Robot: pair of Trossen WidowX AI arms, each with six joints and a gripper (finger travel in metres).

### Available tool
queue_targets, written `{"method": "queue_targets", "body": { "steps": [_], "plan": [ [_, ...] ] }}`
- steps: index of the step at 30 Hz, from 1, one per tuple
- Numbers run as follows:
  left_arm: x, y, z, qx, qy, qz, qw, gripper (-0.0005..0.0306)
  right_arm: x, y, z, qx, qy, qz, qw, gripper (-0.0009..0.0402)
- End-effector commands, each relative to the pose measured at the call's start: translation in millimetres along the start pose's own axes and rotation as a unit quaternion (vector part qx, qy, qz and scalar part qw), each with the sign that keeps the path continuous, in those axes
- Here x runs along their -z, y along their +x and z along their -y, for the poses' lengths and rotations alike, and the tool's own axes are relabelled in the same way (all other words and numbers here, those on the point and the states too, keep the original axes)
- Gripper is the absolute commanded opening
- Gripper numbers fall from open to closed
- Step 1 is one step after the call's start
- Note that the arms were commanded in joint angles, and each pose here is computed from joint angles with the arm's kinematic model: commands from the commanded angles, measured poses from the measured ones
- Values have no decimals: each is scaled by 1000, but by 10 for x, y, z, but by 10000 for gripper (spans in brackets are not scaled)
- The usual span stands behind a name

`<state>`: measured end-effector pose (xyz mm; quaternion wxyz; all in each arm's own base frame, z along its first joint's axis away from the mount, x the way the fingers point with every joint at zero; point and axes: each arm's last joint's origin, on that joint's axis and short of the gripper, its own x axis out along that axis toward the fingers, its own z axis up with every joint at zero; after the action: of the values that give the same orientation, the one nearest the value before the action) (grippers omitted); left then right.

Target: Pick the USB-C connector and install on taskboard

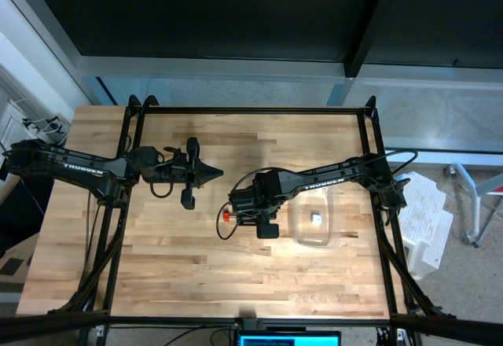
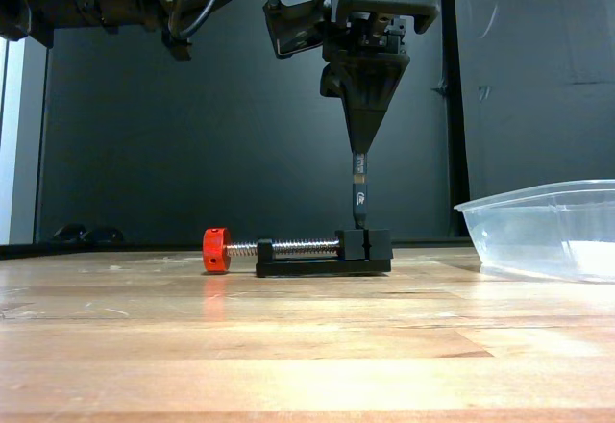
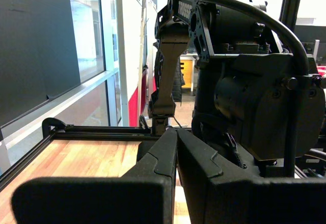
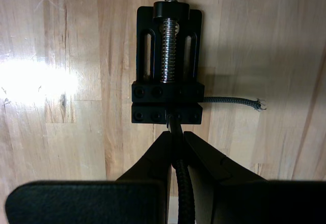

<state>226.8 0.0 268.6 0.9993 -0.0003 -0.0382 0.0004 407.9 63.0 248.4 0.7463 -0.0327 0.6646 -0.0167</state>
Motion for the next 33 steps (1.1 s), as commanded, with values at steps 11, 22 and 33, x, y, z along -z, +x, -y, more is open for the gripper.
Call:
{"method": "queue_targets", "body": {
  "steps": [11,22,33],
  "plan": [
    [1,1,-1,0,0,0,1000,0,0,5,0,0,-5,0,1000,0],
    [1,1,0,0,0,0,1000,0,0,15,7,0,-6,0,1000,0],
    [1,1,0,0,0,0,1000,0,3,20,7,0,-13,-1,1000,0]
  ]
}}
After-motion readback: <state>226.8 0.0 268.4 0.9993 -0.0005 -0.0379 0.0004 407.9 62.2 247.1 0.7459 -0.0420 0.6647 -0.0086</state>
